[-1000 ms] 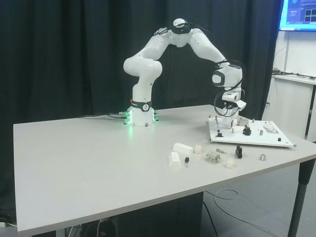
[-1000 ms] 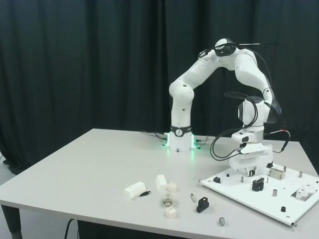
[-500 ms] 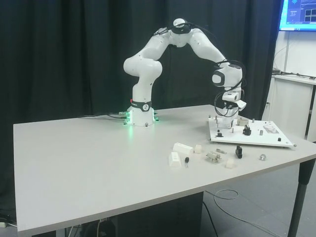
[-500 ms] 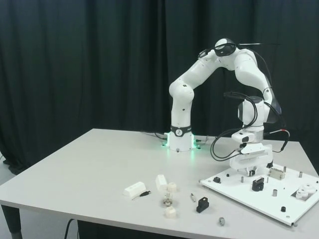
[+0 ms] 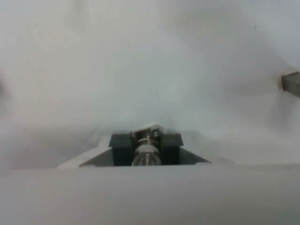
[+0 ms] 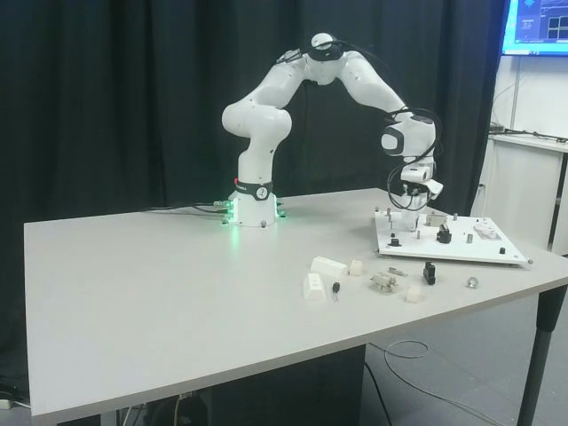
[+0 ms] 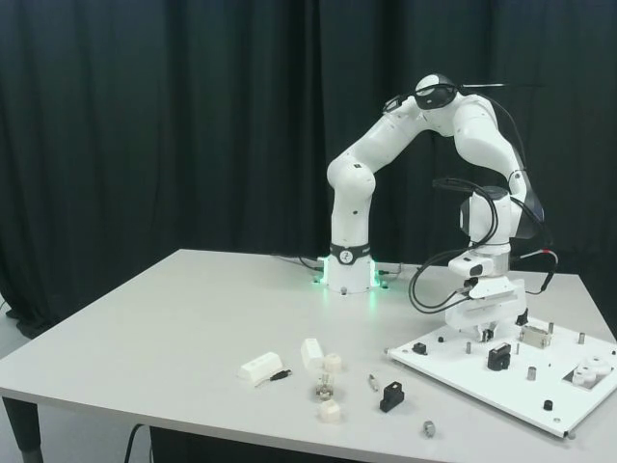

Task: Remove BNC.

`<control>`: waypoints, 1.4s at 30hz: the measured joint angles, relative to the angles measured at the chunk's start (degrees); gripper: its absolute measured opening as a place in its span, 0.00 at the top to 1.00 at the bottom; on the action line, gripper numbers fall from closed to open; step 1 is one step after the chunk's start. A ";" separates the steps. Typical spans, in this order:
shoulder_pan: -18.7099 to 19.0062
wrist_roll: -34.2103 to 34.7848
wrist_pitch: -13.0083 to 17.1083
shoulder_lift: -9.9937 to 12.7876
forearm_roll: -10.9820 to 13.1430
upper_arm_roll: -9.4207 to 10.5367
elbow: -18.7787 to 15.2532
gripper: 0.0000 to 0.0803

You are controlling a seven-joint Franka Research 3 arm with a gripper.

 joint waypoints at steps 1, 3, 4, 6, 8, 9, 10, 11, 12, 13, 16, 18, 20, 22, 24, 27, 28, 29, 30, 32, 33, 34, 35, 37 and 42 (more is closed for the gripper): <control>0.00 -0.60 -0.01 0.00 0.00 0.00 0.00 0.84; 0.00 -1.64 -0.03 0.00 0.01 -0.02 0.00 0.84; 0.00 -2.10 -0.05 0.00 0.02 -0.03 0.00 0.84; 0.00 -2.73 -0.08 -0.01 0.03 -0.04 0.00 0.84; 0.00 -3.43 -0.10 -0.01 0.03 -0.06 0.00 0.84; 0.00 -3.87 -0.10 -0.01 0.03 -0.06 0.00 0.84; 0.00 -4.33 -0.11 -0.02 0.03 -0.07 0.01 0.84; 0.00 -4.82 -0.12 -0.02 0.03 -0.07 0.01 0.84; 0.00 -5.43 -0.13 -0.04 0.03 -0.08 0.01 0.84; 0.00 -6.26 -0.14 -0.05 0.03 -0.09 0.00 0.84; -0.03 -8.39 -0.23 -0.13 0.09 -0.13 0.00 0.84; -0.11 -9.21 -0.31 -0.22 0.12 -0.13 0.00 0.84; -0.18 -9.95 -0.37 -0.32 0.12 -0.14 0.00 0.84; -0.24 -11.04 -0.43 -0.40 0.12 -0.14 0.00 0.84; -0.29 -12.10 -0.49 -0.48 0.12 -0.16 0.00 0.84; -0.36 -13.13 -0.57 -0.54 0.13 -0.16 0.00 0.84; -0.37 -13.38 -0.58 -0.56 0.13 -0.16 0.00 0.84; -0.37 -13.61 -0.58 -0.56 0.13 -0.16 0.00 0.84; -0.37 -13.87 -0.59 -0.56 0.13 -0.16 0.00 0.84; -0.37 -14.42 -0.59 -0.57 0.13 -0.16 0.00 0.84; -0.37 -14.73 -0.60 -0.57 0.14 -0.16 0.00 0.84; -0.37 -15.02 -0.60 -0.58 0.14 -0.16 0.00 0.84; -0.37 -15.31 -0.61 -0.59 0.14 -0.16 0.00 0.84; -0.37 -15.77 -0.62 -0.60 0.14 -0.16 0.00 0.84; -0.37 -16.95 -0.66 -0.62 0.14 -0.18 0.00 0.84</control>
